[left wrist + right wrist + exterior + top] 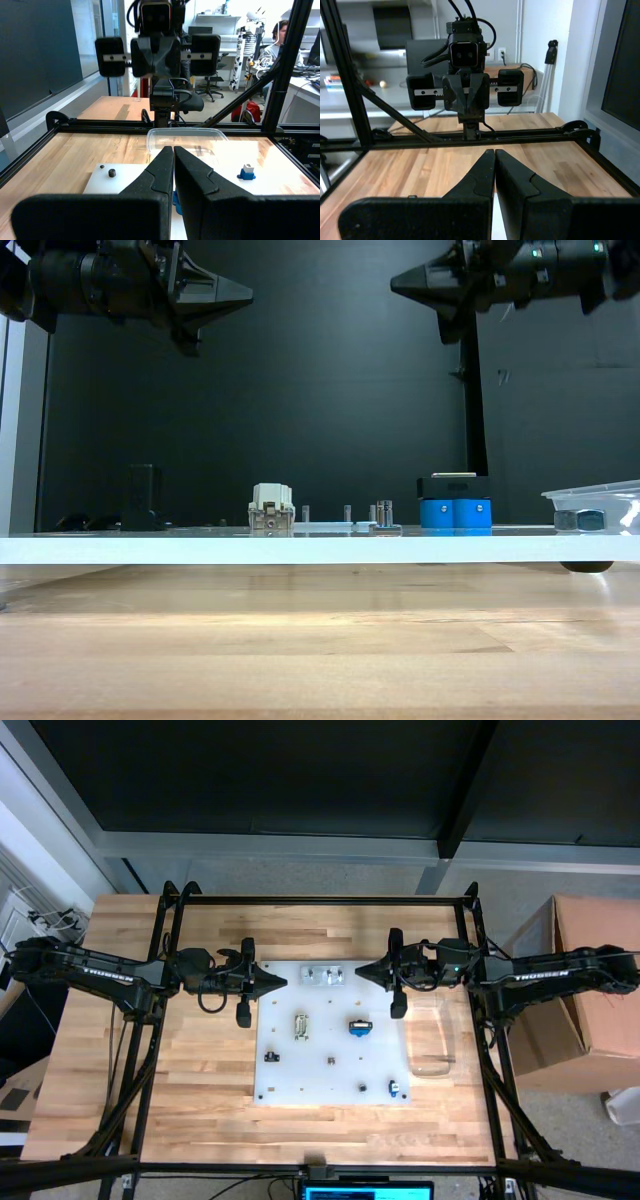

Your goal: Pick the M12 nut and place it on its threads and fasten

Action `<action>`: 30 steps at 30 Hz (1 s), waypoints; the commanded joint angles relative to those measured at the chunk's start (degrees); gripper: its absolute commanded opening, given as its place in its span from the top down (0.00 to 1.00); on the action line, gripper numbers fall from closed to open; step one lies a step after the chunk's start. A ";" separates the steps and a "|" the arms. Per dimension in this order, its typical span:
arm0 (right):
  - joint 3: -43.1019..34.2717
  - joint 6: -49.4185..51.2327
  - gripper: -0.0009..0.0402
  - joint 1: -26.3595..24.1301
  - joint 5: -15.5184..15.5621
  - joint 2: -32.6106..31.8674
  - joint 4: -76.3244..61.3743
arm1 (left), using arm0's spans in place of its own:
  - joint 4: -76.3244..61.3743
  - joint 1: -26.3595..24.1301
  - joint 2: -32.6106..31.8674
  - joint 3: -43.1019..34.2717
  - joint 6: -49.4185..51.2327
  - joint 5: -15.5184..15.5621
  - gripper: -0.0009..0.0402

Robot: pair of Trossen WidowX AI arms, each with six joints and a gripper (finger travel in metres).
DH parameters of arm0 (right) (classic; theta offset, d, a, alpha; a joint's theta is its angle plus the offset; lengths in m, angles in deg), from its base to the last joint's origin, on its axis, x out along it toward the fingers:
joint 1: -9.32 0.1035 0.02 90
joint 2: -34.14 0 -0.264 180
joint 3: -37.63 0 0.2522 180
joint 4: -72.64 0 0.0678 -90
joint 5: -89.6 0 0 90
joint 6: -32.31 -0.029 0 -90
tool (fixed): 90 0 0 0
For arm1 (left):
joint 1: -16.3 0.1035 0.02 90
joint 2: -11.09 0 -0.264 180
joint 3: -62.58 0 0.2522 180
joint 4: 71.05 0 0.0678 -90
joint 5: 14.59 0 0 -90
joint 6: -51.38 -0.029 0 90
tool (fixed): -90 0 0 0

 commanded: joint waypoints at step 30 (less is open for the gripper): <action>2.23 -1.36 0.98 0.04 1.03 -0.04 1.51 | -0.02 0.00 -0.02 -0.02 -0.02 0.00 0.98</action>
